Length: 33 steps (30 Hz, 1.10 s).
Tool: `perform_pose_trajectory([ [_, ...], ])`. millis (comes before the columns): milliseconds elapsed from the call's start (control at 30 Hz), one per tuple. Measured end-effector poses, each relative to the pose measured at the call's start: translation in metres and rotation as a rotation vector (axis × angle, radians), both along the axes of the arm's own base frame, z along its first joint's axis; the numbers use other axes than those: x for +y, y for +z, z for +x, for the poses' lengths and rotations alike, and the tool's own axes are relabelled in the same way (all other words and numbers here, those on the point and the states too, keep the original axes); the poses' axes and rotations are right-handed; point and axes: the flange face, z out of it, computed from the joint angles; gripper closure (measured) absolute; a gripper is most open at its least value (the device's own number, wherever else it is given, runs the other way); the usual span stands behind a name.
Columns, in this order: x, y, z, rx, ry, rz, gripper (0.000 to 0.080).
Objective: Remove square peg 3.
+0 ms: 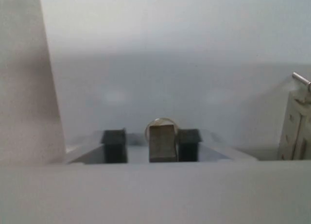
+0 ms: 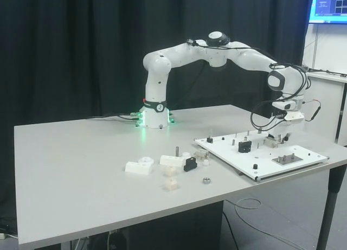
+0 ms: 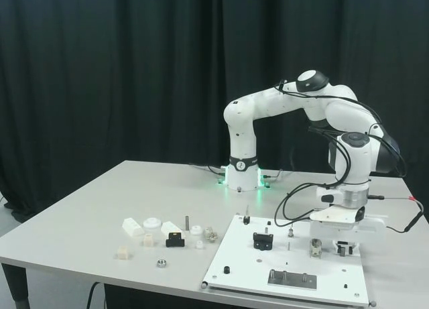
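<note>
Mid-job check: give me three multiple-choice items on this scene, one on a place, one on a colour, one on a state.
1. The hand hangs over: A loose parts, B the white board, C bare table.
2. At the arm base the light is: A white, B green, C off.
3. The peg between the fingers is: A pressed from both sides, B clear of one finger, C absent.

B, board lies beneath it; B, green glow beside the base; B, the wrist view shows a gap beside the peg.
</note>
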Motion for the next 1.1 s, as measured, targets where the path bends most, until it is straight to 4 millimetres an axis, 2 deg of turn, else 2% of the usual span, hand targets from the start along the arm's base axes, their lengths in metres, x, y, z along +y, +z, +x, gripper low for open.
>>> perform_pose_trajectory([
  [33, -0.0008, -0.0002, 0.0002, 0.000, 0.000, -0.004, 0.0566],
  [300, -0.0025, -0.0004, 0.0012, 0.001, 0.004, -0.011, 0.0566],
  [333, -0.0024, -0.0004, 0.0012, 0.001, 0.005, -0.012, 0.0691],
  [800, -0.0025, 0.0003, 0.0013, 0.002, 0.003, -0.010, 0.0691],
  [1100, -0.0045, 0.0079, 0.0025, 0.011, -0.010, -0.001, 0.0693],
])
